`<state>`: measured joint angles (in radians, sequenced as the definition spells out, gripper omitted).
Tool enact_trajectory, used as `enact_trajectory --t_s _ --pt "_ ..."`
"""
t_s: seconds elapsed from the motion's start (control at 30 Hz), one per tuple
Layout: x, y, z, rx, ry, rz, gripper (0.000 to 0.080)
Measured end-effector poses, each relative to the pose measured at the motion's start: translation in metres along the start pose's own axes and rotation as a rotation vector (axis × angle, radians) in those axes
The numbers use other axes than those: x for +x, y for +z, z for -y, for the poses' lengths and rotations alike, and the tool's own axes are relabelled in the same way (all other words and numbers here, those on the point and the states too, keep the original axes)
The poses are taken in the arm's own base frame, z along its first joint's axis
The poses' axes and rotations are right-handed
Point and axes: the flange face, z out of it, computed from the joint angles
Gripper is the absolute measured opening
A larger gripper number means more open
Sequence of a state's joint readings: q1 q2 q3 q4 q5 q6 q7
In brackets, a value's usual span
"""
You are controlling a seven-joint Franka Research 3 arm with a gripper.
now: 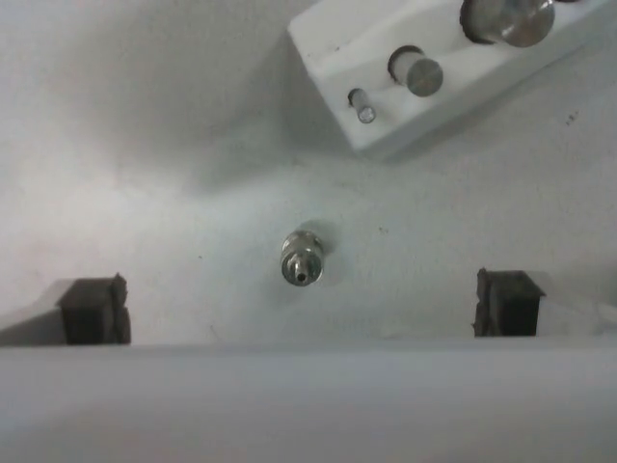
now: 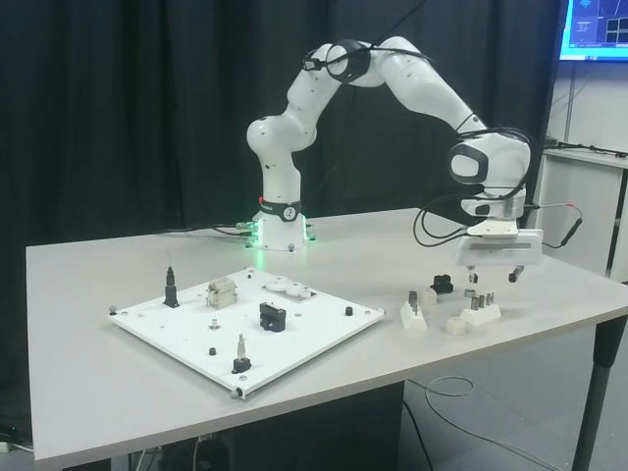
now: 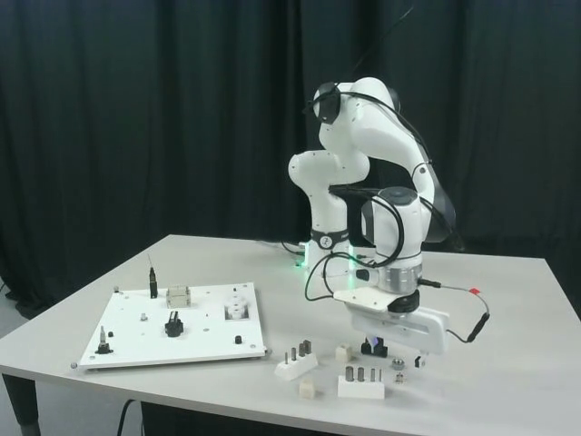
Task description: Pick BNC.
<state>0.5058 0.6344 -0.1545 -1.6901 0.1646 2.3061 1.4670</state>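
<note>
Over on the left of the grey table (image 3: 508, 300) lies the white board (image 3: 204, 350) with its small fittings, well apart from the arm (image 3: 363, 118), which arches up from its base and folds down. Its gripper (image 1: 299, 307) hangs low with fingers (image 1: 94, 311) spread wide, holding nothing. The BNC (image 1: 301, 258) stands upright on the table between them, just beside the white peg block (image 1: 386, 58).

Legible markings: none.
No text, label, brand, number or sign can be read; content displayed on the wall screen (image 2: 598, 27) cannot be made out.
</note>
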Motion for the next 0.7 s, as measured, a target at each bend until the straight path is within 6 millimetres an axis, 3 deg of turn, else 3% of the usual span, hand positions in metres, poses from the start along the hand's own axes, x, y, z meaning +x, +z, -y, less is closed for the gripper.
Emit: enact_trajectory --t_s 0.7 --pt "0.002 0.019 0.004 -0.015 0.0 -0.007 0.08"
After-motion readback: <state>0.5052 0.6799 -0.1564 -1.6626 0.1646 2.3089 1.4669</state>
